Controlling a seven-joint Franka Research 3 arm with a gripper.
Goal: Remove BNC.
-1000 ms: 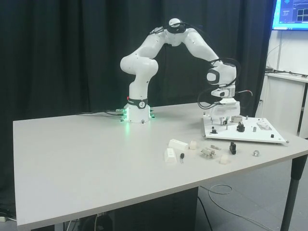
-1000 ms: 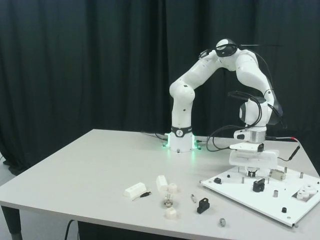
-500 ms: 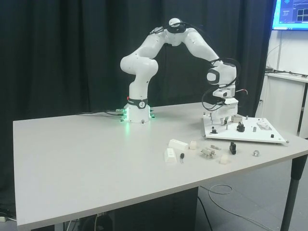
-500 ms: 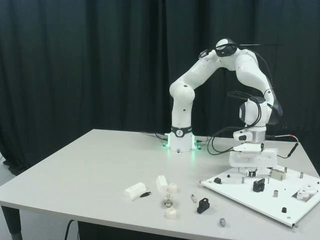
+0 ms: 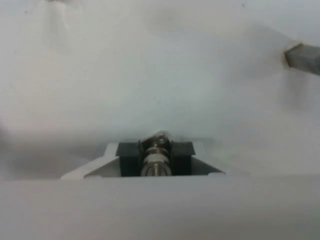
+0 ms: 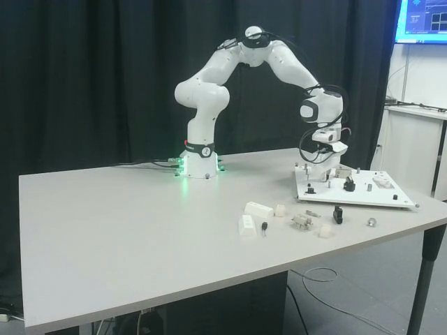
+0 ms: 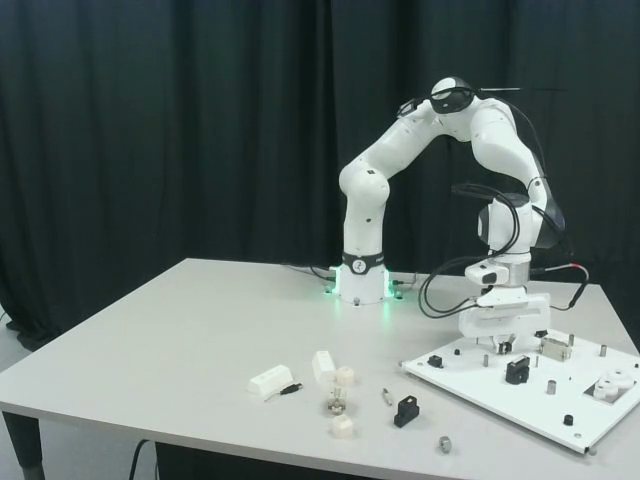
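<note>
In the wrist view, the BNC connector [image 5: 157, 159] is sitting low in the centre of the frame, a ribbed metal barrel seated in a black holder [image 5: 155, 157], with the white board [image 5: 150, 75] filling the upper part of the frame and a grey post [image 5: 302, 57] at the upper right; the fingertips themselves are not showing, so whether the tool is released or clenched cannot be told here. The barrel is lying on the frame's vertical midline, which suggests the approach is lining up well; the step would likely go best by keeping that centring and gripping the barrel rather than the holder. In the first room view, the white arm [image 6: 265, 63] is arching from the upper centre down to the right of centre, where the tool [image 6: 323, 165] is hanging just over the near left part of the board [image 6: 380, 197]; the connector is too small to pick out there. Loose parts [image 6: 293, 215] are lying on the grey tabletop [image 6: 126, 223] below centre, well apart from the work. In the second room view, the tool [image 7: 503, 345] is sitting at the right of the frame, close above the board [image 7: 480, 390], beside a black block [image 7: 517, 372]; the fingers are too small to read, so I cannot tell their state. A BNC probably wants a twist before a straight pull, so lifting squarely along its axis should avoid jamming.
</note>
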